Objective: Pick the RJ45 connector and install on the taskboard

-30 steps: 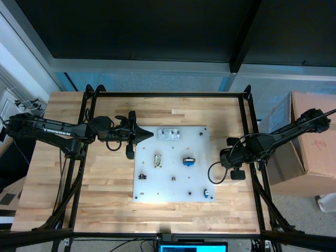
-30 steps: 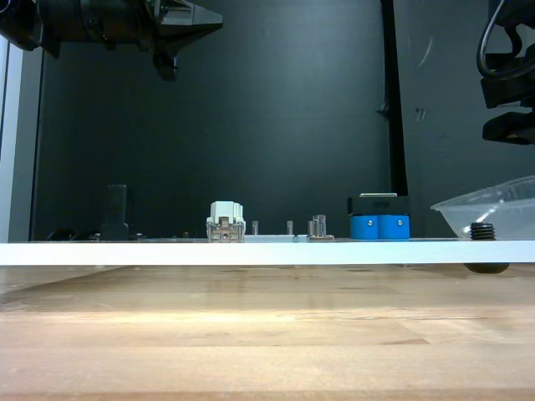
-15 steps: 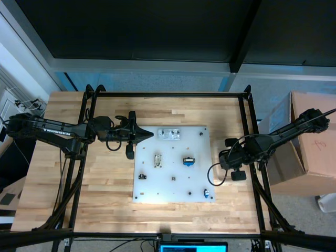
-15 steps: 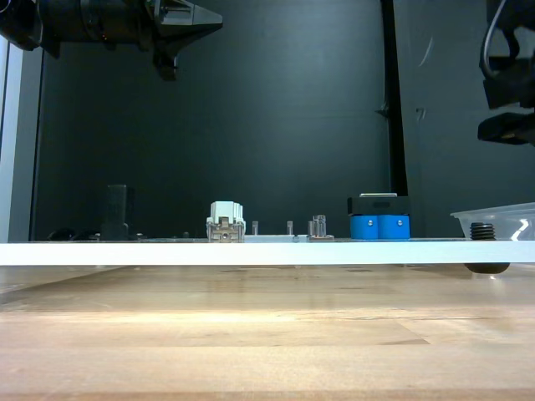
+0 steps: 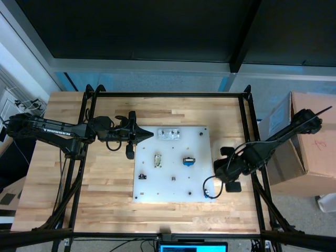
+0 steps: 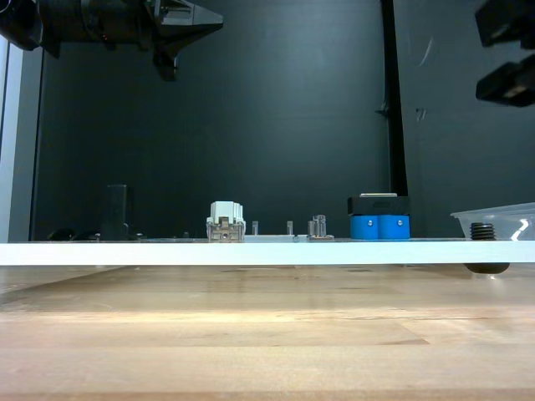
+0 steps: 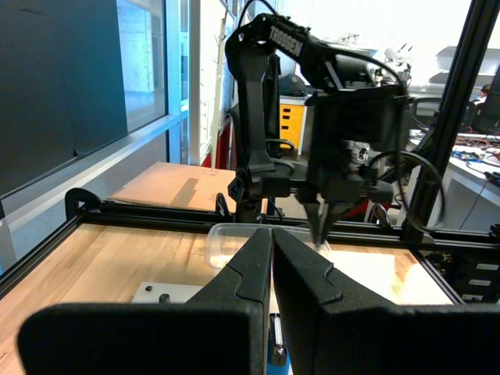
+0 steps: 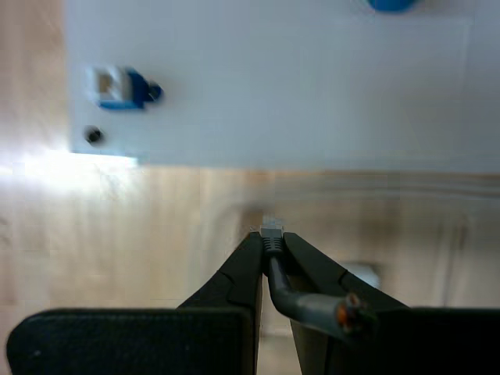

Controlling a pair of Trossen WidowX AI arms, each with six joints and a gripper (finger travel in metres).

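Right wrist view shows us the right gripper (image 8: pixel 269 244) pinched almost shut on the RJ45 connector (image 8: pixel 271 229). The connector's pale tip pokes just past the fingertips, and its grey cable (image 8: pixel 301 301) trails back between the fingers. We see the connector held in the air over the wooden table, clear of the white taskboard (image 8: pixel 312 94) and well apart from the blue socket (image 8: pixel 121 87) near the board's corner. In the high view this gripper hangs just off the board's right edge, toward the near corner, and we cannot make out the connector itself there. In the low view the frame's edge cuts the gripper off. The left gripper (image 7: pixel 272 242) hovers by the board's far left corner, fingers pressed together with nothing between them.
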